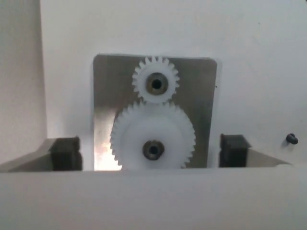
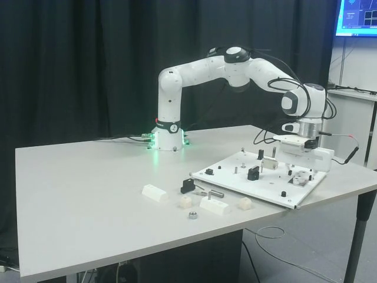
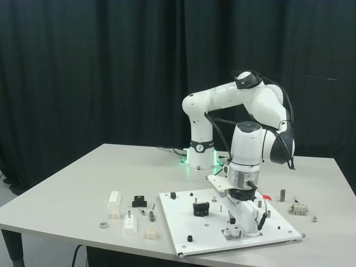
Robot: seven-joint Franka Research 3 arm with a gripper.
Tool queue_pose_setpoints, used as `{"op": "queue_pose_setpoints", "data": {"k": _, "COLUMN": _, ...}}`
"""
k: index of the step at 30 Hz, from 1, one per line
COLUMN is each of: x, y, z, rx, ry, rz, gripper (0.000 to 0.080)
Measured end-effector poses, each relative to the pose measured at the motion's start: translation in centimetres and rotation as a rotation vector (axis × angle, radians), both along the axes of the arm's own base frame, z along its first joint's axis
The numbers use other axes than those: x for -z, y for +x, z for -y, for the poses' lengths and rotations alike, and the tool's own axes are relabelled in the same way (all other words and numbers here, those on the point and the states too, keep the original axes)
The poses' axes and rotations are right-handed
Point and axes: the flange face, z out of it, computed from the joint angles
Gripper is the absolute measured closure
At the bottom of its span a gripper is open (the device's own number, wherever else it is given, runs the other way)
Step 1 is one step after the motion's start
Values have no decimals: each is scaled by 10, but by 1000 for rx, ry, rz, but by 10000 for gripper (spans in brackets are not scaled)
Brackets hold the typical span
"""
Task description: Remove medium gear.
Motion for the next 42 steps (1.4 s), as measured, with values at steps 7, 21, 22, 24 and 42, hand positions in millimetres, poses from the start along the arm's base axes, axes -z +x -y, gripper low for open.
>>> {"op": "queue_pose_setpoints", "data": {"k": 7, "x": 1, "y": -1, "z": 2, "rx": -1, "ry": -11, "rz": -6, "gripper": 274}}
{"op": "queue_pose_setpoints", "data": {"k": 21, "x": 1, "y": 0, "z": 2, "rx": 3, "ry": -3, "rz": -1, "gripper": 521}}
{"op": "queue_pose_setpoints", "data": {"k": 22, "x": 1, "y": 0, "z": 2, "rx": 3, "ry": -3, "rz": -1, "gripper": 521}}
{"op": "queue_pose_setpoints", "data": {"k": 24, "x": 1, "y": 0, "z": 3, "rx": 4, "ry": -2, "rz": -1, "gripper": 521}}
{"op": "queue_pose_setpoints", "data": {"k": 42, "x": 0, "y": 0, "z": 4, "rx": -19, "ry": 1, "rz": -3, "gripper": 522}}
